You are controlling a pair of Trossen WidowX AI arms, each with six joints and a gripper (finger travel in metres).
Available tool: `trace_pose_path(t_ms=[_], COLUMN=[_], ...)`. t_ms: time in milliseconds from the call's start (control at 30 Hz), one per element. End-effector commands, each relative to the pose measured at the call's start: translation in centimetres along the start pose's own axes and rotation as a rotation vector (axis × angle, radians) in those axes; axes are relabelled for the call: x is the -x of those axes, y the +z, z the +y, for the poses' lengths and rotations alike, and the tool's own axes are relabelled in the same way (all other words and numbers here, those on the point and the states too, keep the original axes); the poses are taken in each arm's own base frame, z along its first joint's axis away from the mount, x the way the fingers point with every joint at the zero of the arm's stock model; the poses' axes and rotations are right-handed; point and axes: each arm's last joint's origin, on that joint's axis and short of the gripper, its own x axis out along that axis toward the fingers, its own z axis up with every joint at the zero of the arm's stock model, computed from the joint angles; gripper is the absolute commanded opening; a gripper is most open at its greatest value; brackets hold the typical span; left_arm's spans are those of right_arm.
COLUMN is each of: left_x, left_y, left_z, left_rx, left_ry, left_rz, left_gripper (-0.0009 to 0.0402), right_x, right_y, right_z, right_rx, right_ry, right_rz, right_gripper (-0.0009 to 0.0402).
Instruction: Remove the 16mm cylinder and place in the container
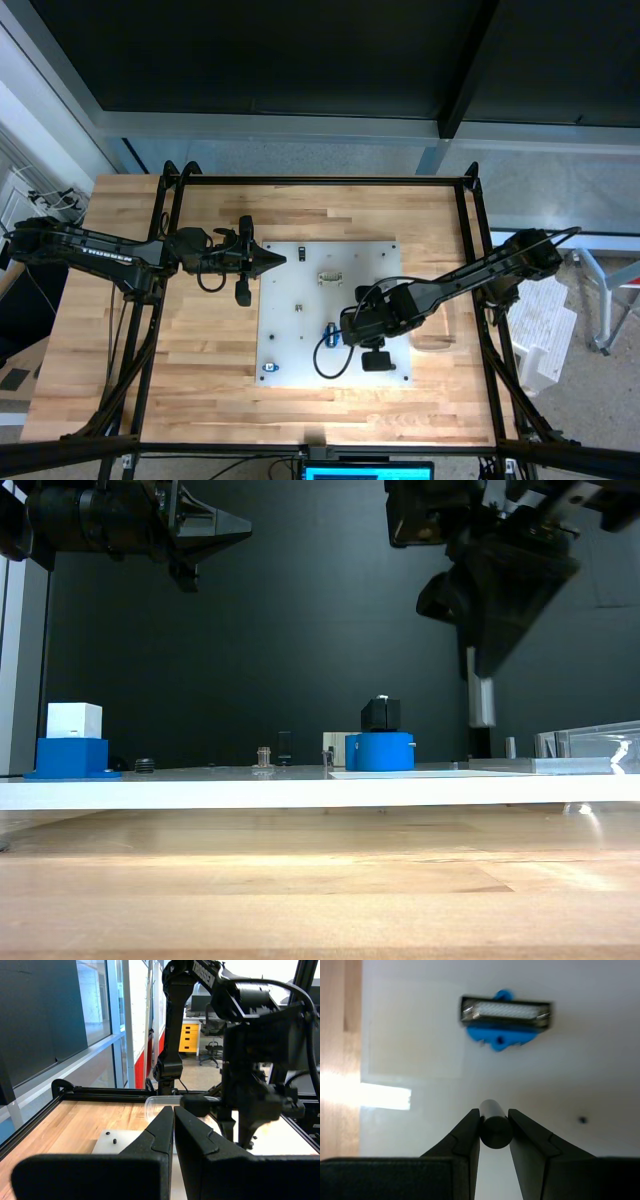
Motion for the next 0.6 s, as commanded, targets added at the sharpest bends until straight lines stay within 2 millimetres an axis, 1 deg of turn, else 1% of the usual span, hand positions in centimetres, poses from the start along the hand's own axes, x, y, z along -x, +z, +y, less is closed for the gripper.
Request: trace_pose_path(t_ms=[33,233,600], left_x=[0.0,0.0,0.0], left_y=[0.0,0.0,0.0], left_z=[0.0,0.0,0.0], left_rx=[0.000,0.000,0.000], left_ry=[0.000,0.000,0.000], left_rz=[0.000,0.000,0.000], left_gripper=[0.0000,0.0000,0.0000], right_x=[0.7,1.5,2.5], right_y=[-0.1,-0.3,-1.5], right_z=[-0.1,-0.3,-0.8], right_rx=[-0.004,-0.011,-0.062], right_ry=[-0.004,-0.020,-0.007], right_rz=[-0.019,-0.047,-0.095], right_gripper=[0.0000,0.0000,0.0000])
